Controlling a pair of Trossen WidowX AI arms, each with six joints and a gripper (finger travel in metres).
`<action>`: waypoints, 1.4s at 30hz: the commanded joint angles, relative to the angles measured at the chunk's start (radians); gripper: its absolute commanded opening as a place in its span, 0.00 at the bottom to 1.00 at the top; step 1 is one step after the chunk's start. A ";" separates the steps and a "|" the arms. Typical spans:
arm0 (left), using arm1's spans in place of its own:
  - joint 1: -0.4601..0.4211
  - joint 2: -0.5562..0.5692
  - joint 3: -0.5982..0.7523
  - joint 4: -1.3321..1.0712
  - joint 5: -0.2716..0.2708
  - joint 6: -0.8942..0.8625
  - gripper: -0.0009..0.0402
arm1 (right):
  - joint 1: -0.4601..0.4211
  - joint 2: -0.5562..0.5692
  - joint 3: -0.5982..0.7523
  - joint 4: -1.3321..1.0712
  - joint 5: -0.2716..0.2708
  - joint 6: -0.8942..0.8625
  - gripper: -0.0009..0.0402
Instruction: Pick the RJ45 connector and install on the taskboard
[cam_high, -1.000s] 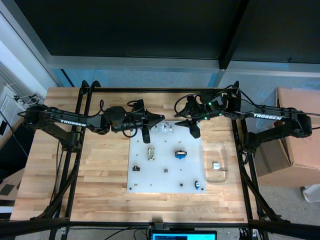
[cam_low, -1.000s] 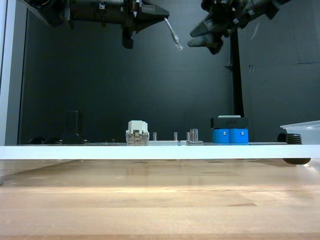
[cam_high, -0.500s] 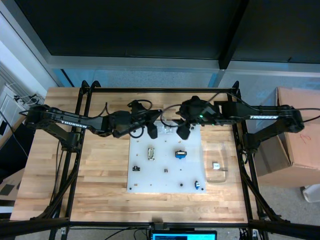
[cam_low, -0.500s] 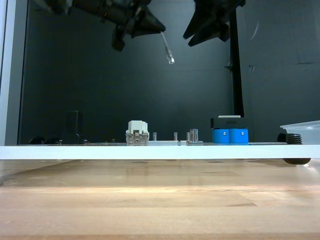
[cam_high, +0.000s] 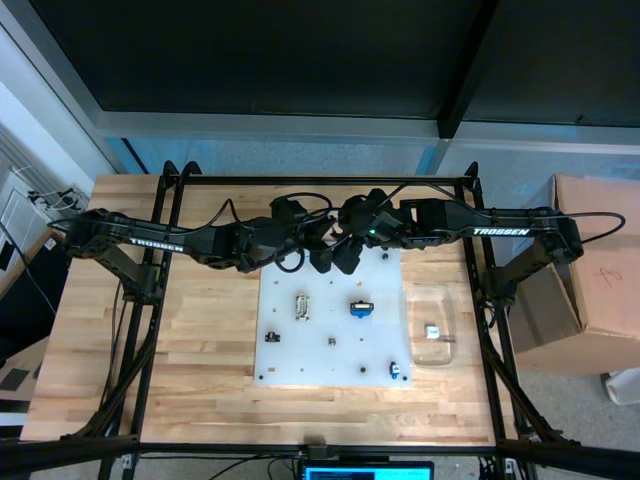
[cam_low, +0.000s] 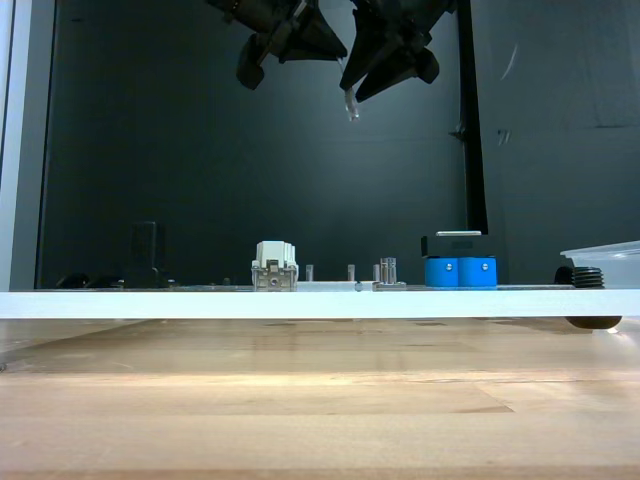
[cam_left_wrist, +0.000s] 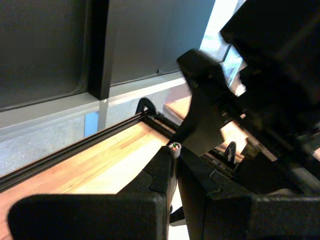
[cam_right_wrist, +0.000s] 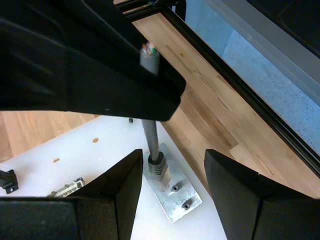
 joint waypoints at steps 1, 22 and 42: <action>0.000 0.000 0.001 -0.001 0.004 -0.010 0.02 | -0.002 0.002 -0.002 0.000 0.000 0.000 0.43; 0.000 0.000 0.012 -0.041 0.030 -0.054 0.02 | -0.005 0.029 -0.010 0.000 0.000 -0.008 0.25; 0.000 0.000 0.012 -0.043 0.029 -0.057 0.08 | -0.005 0.027 -0.010 -0.004 -0.028 -0.047 0.02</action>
